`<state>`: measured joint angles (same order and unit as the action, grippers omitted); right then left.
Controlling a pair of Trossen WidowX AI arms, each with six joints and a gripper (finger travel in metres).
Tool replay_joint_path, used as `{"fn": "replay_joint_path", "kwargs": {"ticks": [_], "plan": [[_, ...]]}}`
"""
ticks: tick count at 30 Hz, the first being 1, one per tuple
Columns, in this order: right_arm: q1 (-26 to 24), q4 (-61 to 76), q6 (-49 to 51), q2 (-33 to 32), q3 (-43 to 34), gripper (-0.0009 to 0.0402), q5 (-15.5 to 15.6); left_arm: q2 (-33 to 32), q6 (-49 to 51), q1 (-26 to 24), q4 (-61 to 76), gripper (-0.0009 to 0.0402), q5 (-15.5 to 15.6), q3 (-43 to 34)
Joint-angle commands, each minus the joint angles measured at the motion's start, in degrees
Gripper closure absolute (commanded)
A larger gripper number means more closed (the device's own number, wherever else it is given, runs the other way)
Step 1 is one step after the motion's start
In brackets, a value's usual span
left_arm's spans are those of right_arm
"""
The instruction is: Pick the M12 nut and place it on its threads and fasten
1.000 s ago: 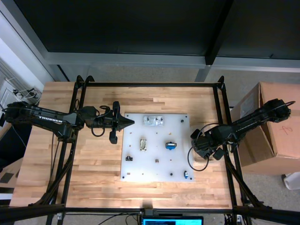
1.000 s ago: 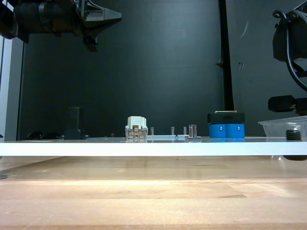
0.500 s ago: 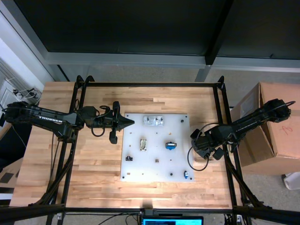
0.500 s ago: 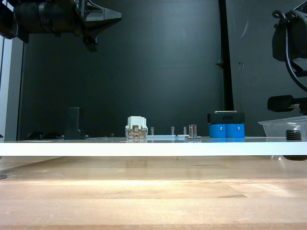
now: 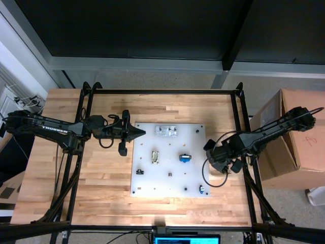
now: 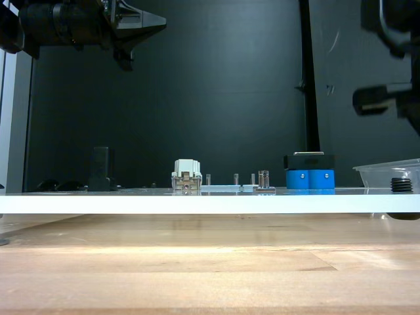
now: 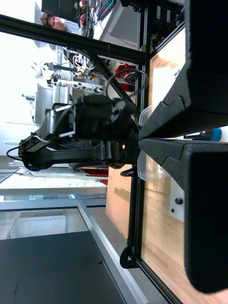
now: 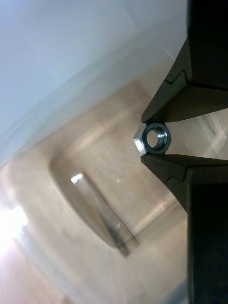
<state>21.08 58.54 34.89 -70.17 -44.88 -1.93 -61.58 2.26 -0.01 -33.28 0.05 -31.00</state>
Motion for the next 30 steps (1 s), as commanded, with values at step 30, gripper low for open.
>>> {"fn": "replay_joint_path", "kwargs": {"ticks": [30], "plan": [[10.1, 7.04, 21.81, -43.5, -48.85, 0.0391, -0.44, -0.02, -0.02, 0.02, 0.02, 0.0393, -0.02, -0.02]]}}
